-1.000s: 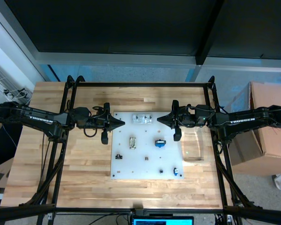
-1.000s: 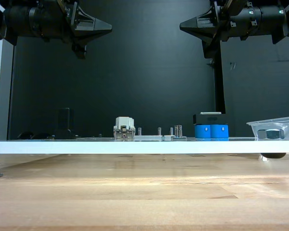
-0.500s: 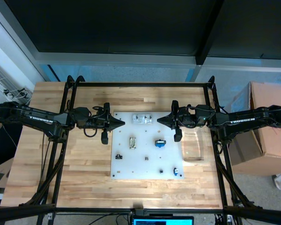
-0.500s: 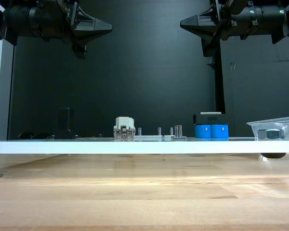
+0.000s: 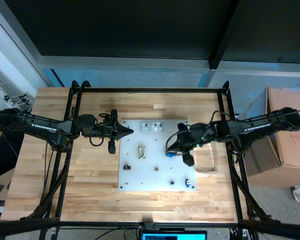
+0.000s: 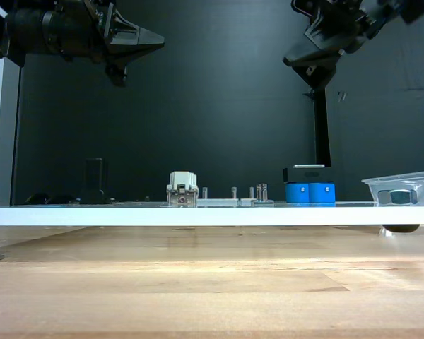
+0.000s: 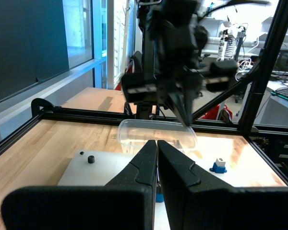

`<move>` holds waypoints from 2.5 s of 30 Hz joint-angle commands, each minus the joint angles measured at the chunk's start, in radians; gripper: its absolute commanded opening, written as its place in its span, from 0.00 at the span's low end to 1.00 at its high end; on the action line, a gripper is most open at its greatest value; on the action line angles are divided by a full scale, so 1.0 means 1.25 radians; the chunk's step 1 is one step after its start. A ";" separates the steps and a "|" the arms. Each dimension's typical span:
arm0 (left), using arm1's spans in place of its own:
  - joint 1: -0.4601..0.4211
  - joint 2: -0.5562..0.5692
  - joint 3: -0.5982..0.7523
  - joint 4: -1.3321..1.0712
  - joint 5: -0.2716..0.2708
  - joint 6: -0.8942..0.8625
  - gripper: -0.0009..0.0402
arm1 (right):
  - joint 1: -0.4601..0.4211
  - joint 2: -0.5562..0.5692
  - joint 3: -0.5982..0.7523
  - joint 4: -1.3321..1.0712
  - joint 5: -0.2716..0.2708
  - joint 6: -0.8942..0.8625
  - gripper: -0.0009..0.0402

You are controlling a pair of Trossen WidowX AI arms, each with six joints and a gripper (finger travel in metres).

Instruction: Unfasten the M12 nut and place it in the container

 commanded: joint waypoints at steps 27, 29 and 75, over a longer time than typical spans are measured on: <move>0.000 0.000 0.000 0.000 0.000 0.000 0.02 | 0.208 0.480 0.634 -0.756 0.013 0.604 0.02; 0.000 0.000 0.000 0.000 0.000 0.000 0.02 | 0.210 0.493 0.639 -0.756 0.012 0.629 0.02; 0.000 0.000 0.000 0.000 0.000 0.000 0.02 | 0.249 0.650 0.569 -0.608 0.019 0.650 0.57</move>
